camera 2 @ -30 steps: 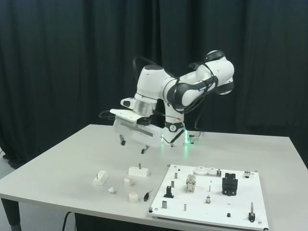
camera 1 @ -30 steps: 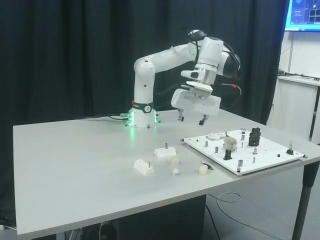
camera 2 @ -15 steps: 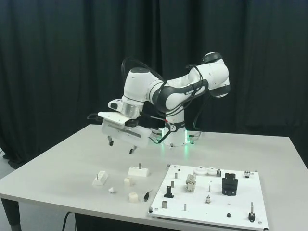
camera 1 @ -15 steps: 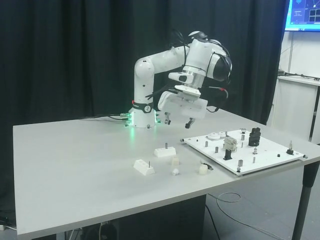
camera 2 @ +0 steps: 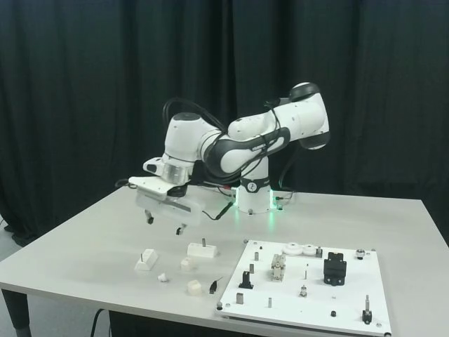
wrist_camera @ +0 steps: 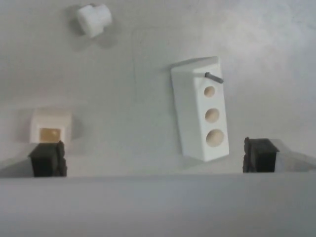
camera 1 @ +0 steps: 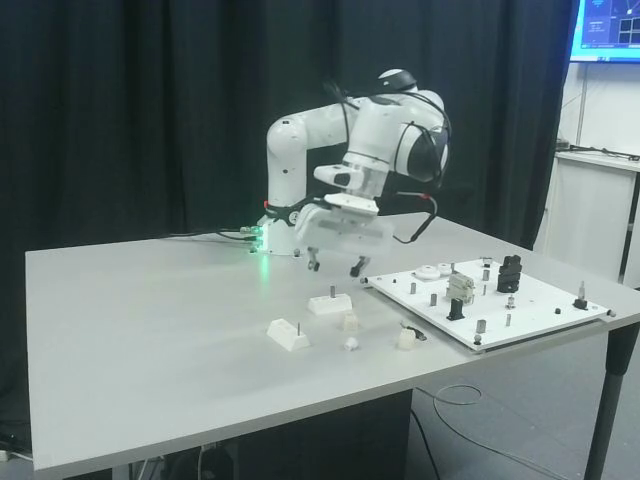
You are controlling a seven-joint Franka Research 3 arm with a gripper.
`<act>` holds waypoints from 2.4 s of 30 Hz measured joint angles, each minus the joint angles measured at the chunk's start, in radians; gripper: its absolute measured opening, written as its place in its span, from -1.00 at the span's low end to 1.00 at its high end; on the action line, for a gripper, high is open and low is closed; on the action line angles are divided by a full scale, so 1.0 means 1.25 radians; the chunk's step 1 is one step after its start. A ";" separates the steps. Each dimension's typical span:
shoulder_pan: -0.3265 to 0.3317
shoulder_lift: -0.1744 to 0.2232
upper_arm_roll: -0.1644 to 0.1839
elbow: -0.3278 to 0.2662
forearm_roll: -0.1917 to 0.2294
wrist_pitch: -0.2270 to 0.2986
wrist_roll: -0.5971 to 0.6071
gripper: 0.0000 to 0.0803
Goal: Pick round peg 1.
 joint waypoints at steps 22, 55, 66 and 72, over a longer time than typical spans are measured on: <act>-0.153 0.031 0.076 0.037 0.131 0.001 -0.150 0.99; -0.300 0.044 0.150 0.168 0.115 -0.010 -0.210 0.99; -0.300 0.044 0.149 0.177 0.112 -0.022 -0.217 0.99; -0.300 0.044 0.149 0.179 0.112 -0.024 -0.217 0.74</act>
